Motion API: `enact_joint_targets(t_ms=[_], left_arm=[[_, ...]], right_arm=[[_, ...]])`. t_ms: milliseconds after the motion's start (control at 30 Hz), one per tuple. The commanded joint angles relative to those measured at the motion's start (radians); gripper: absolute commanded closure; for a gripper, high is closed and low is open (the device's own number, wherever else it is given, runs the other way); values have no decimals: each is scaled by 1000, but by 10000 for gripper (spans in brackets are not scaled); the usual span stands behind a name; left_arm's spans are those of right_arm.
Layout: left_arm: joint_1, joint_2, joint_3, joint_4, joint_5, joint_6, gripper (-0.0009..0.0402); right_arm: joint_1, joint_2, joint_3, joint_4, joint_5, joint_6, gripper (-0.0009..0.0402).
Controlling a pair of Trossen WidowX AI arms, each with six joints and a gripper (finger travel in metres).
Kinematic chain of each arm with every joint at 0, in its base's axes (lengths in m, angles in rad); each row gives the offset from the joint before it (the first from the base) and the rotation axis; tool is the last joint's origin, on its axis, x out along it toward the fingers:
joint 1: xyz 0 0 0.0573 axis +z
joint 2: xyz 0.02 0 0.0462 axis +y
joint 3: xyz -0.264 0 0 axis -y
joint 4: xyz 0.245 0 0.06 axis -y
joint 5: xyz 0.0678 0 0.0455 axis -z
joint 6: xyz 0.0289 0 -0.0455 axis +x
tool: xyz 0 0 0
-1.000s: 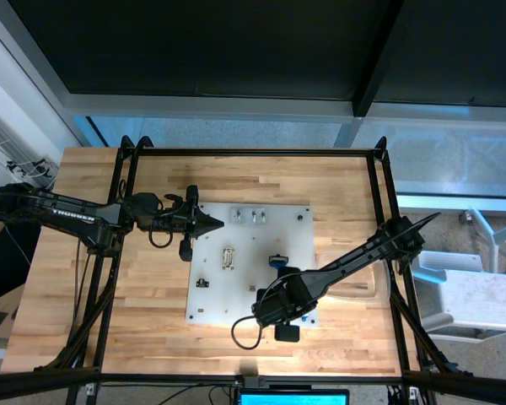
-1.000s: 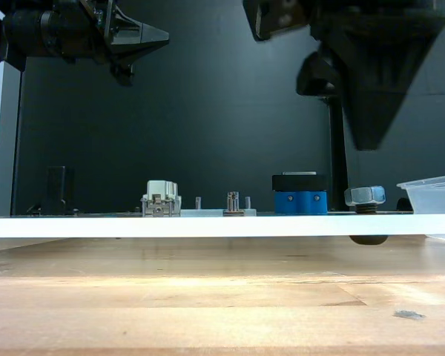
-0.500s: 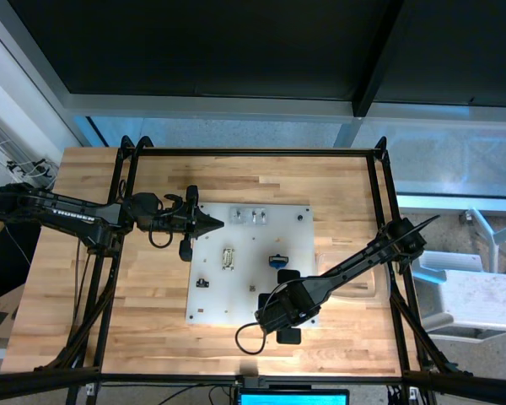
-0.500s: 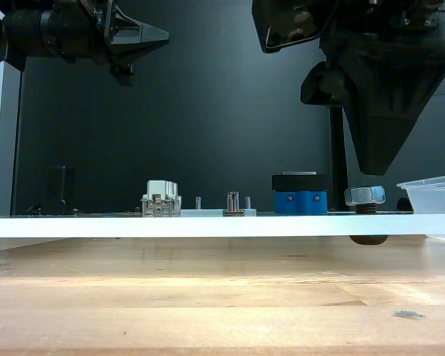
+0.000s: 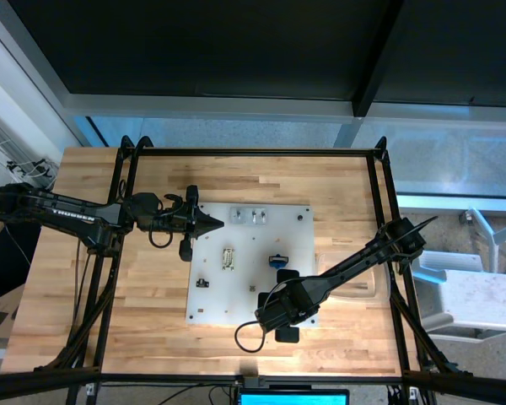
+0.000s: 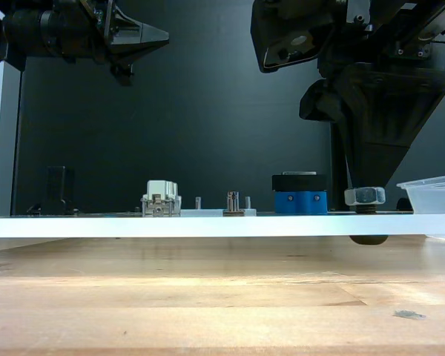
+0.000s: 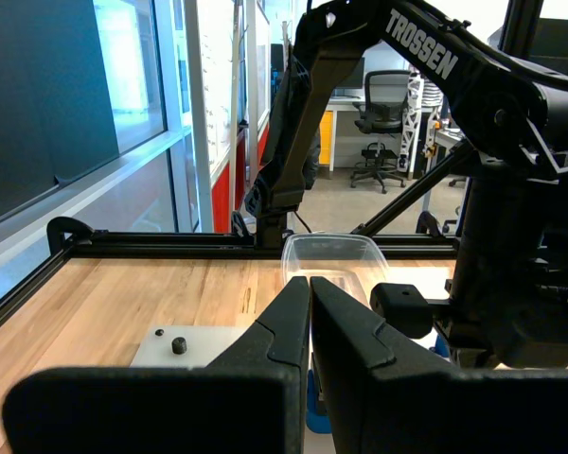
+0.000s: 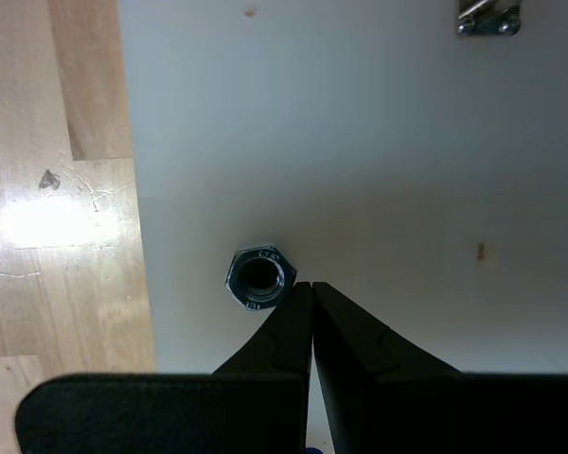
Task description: Pick the M12 fastener and fasten on the M12 threads
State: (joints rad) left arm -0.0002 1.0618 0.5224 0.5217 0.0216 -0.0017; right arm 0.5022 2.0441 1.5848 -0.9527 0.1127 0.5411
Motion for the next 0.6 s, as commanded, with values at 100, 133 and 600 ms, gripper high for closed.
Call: enact_joint_targets(t_ms=[100, 133, 600], left_arm=[[0, 0, 0, 0, 0, 0, 393], [0, 0, 0, 0, 0, 0, 393], [0, 0, 0, -1, 0, 0, 393]], right_arm=[[0, -9, 8, 2, -225, -43, 393], [0, -13, 9, 1, -261, -45, 393], [-5, -42, 9, -43, -90, -14, 393]])
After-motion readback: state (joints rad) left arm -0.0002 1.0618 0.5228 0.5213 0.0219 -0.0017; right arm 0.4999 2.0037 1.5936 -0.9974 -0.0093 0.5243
